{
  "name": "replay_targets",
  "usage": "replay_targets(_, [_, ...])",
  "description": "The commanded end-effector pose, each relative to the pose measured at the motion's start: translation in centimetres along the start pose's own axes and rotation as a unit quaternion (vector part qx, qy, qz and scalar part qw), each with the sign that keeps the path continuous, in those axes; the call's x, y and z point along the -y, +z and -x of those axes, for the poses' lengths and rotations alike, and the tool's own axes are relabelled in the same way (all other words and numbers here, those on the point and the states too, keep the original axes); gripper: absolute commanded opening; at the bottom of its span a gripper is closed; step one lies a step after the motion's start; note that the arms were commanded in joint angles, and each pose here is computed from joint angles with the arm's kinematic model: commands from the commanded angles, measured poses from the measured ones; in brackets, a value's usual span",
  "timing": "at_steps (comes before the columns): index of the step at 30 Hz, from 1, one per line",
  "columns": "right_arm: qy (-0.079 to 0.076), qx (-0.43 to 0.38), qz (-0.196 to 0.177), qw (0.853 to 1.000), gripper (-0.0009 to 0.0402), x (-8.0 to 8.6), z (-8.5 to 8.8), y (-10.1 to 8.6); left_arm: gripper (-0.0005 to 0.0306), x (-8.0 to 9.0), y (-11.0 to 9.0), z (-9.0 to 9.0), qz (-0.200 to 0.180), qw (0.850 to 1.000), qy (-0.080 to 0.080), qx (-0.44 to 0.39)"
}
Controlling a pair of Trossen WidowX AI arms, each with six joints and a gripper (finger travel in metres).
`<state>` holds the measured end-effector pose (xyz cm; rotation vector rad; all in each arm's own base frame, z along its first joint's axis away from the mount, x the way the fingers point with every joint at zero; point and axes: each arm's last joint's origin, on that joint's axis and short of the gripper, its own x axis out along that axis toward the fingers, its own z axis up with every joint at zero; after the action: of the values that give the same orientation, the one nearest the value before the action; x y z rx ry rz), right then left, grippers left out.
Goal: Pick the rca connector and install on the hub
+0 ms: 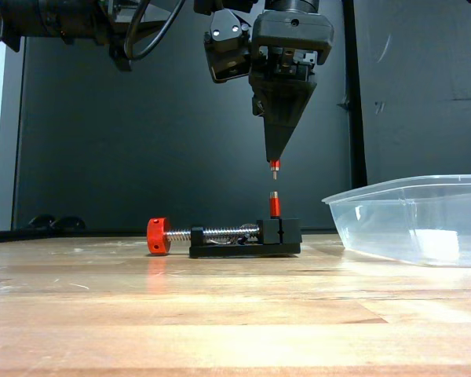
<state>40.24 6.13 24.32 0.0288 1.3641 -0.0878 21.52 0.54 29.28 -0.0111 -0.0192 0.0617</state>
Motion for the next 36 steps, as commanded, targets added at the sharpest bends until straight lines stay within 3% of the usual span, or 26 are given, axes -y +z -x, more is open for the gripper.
replay_targets(1, [0.000, 0.002, -0.001, 1.000, 0.0000, 0.0, -0.2, 0.0, 0.0001, 0.0, 0.0, 0.0, 0.000, 1.000, 0.000, 0.000])
replay_targets(36, [0.003, 0.005, -0.006, 1.000, 0.0000, -0.1, -1.9, -0.4, 0.0001, 0.0, 0.0, 0.0, 0.000, 1.000, 0.000, 0.000])
